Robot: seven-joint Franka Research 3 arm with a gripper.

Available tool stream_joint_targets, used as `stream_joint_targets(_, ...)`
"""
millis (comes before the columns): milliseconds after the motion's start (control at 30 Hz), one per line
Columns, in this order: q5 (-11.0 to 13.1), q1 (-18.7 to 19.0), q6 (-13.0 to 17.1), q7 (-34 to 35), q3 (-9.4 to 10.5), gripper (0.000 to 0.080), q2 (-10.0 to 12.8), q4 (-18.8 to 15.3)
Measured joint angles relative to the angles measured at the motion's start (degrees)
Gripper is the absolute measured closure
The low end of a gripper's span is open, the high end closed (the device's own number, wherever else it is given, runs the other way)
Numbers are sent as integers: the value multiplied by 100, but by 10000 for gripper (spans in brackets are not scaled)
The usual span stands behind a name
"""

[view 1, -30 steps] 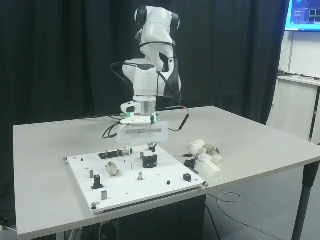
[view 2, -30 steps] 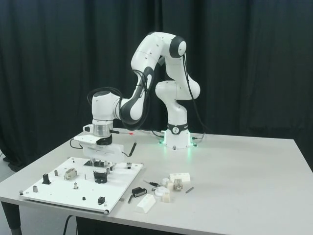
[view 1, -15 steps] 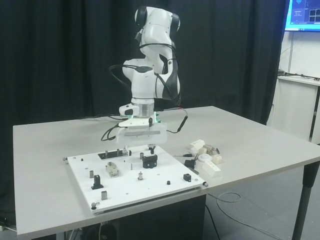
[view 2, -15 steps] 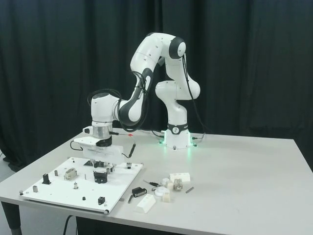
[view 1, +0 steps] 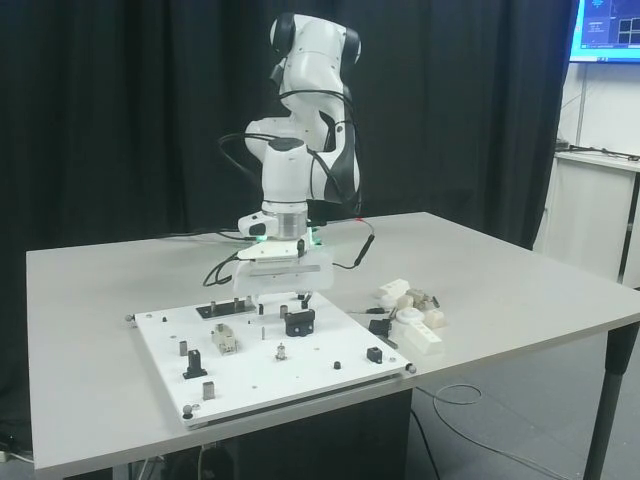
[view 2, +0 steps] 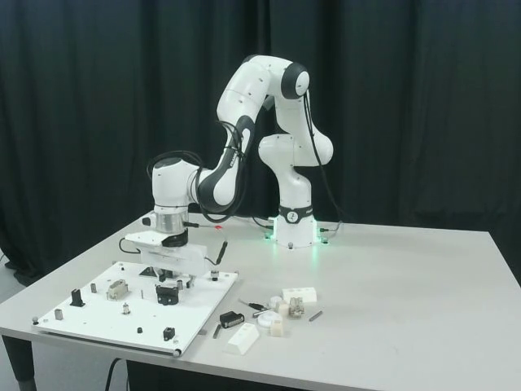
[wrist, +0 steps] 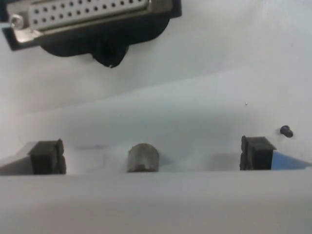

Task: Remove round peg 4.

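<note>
- Wrist view: my claw (wrist: 151, 158) is spread wide, one black fingertip (wrist: 47, 157) on each side. Round peg 4 (wrist: 143, 158) stands between them, touching neither, nearer one fingertip. A black connector (wrist: 92, 22) lies farther out on the white board (wrist: 209, 97).
- First room view: my claw (view 1: 270, 297) hangs low over the board (view 1: 300, 380).
- Second room view: my claw (view 2: 167, 274) sits just above the board (view 2: 98, 322).

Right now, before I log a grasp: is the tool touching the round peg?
Apart. The wrist view shows the round peg standing between the two black fingertips, with white board visible on both sides of it.
</note>
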Motion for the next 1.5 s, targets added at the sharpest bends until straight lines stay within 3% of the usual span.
stream_joint_targets(467,170,0,-1,-29,0,3,44,-21)
stream_joint_targets(500,191,-1,-1,-29,0,98,47,-22)
stream_joint_targets(667,220,-2,-1,-29,0,98,54,-31)
stream_joint_targets(700,222,-2,-1,-29,0,262,54,-34)
stream_joint_targets(900,233,-2,-1,-29,0,262,54,-46)
stream_joint_targets(933,239,-1,-2,-29,1,442,53,-48)
stream_joint_targets(967,263,3,-10,-29,8,442,52,-49)
stream_joint_targets(1000,278,9,-12,-29,10,602,51,-49)
stream_joint_targets(1167,281,10,-12,-29,10,602,51,-49)
stream_joint_targets(1200,281,12,-12,-29,9,653,51,-49)
stream_joint_targets(1500,281,12,-12,-56,7,653,46,-50)
